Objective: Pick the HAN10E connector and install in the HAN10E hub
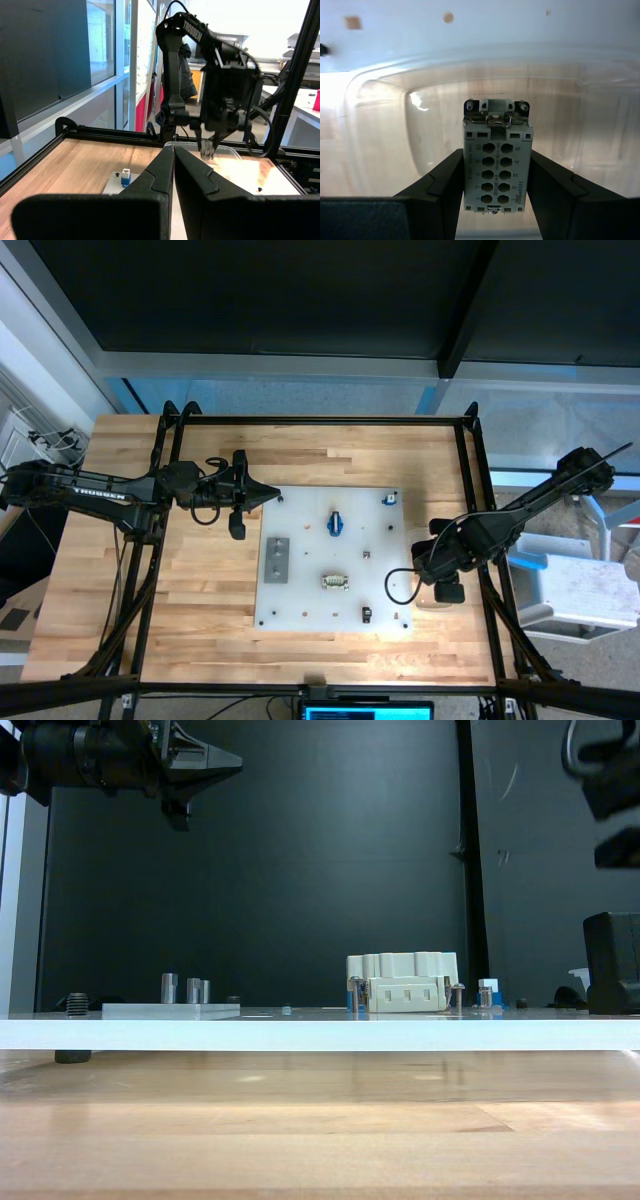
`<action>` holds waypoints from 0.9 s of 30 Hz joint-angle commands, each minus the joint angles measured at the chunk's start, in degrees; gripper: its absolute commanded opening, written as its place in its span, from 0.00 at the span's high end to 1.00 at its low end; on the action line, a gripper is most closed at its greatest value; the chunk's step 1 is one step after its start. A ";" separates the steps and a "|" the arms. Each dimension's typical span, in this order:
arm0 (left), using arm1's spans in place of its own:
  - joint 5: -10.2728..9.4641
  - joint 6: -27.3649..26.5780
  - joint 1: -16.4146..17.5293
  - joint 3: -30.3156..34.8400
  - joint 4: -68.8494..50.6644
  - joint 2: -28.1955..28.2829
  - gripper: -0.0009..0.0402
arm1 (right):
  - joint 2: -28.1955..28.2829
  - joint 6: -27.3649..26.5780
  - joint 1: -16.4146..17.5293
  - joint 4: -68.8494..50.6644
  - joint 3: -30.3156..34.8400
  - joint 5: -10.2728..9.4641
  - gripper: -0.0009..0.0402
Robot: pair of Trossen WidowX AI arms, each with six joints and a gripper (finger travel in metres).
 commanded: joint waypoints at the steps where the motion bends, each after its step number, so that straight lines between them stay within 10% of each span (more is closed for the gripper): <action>1: 0.02 0.00 0.02 0.00 0.02 0.02 0.98 | 0.00 0.00 -0.02 -2.73 3.19 0.09 0.96; 15: 0.02 0.00 0.02 0.00 0.00 0.02 0.98 | 0.11 0.50 -0.87 -5.42 6.45 -0.55 0.96; 27: 0.02 0.00 0.02 0.00 0.00 0.02 0.98 | 13.57 -3.72 -5.44 -1.92 17.57 -0.57 0.96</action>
